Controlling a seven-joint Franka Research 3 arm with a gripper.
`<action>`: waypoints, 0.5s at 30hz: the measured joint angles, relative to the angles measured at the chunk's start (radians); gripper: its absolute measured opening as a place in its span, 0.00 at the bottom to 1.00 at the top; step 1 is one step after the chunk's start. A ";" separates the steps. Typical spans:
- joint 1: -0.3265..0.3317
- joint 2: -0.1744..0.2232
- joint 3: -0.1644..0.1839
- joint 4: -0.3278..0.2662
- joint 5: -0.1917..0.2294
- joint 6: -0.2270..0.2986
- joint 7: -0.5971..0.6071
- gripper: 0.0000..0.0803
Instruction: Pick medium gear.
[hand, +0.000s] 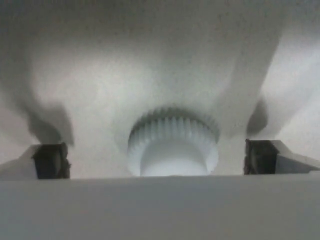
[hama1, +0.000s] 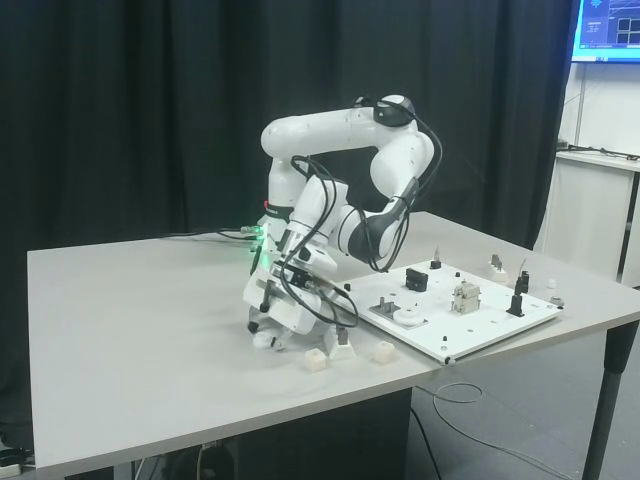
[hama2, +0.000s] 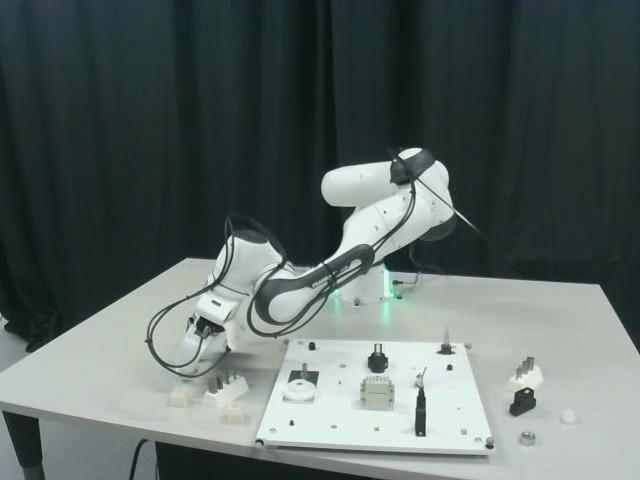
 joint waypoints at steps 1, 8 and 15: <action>0.000 0.000 0.001 0.000 0.003 0.000 0.000 1.00; -0.004 -0.002 0.005 0.000 0.019 0.003 0.017 0.86; -0.004 -0.002 0.008 -0.001 0.019 0.009 0.017 0.49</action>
